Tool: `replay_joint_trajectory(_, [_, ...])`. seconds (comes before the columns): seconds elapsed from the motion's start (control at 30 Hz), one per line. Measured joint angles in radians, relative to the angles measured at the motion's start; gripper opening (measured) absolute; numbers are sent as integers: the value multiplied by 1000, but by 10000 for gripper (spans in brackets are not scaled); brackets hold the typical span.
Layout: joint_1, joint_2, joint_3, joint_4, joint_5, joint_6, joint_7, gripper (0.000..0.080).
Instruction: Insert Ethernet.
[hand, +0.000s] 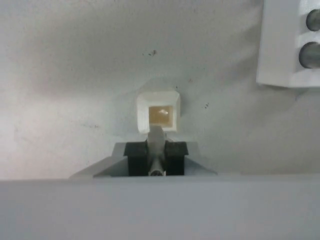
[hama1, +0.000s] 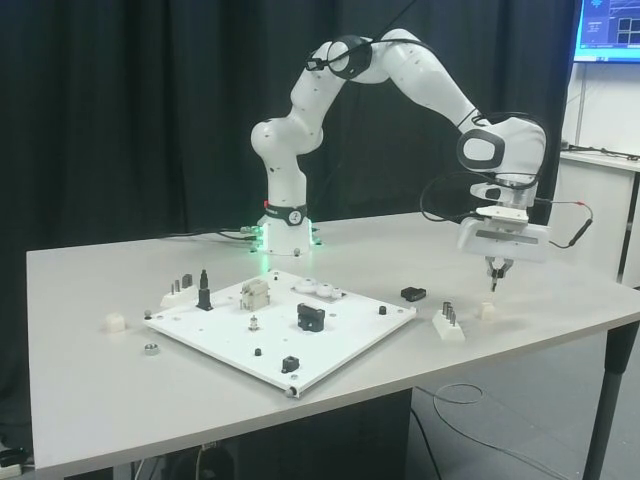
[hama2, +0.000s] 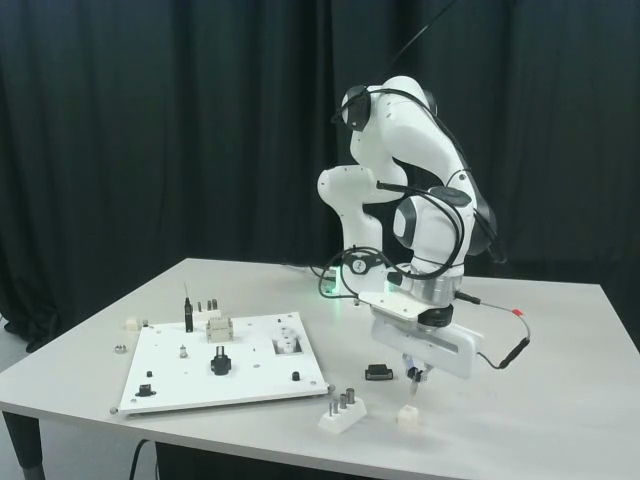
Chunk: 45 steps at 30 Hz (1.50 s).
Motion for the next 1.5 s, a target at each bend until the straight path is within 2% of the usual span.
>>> replay_joint_trajectory(0.43, [-1, -7, -5, 1, -4, -1, -15, 68])
replay_joint_trajectory(0.83, [-17, -32, -20, 1, -60, -7, -25, 68])
replay_joint_trajectory(0.97, [-29, -42, -18, 1, -79, -17, -94, 68])
replay_joint_trajectory(1.5, [-141, -83, -10, 1, -78, -34, -456, 67])
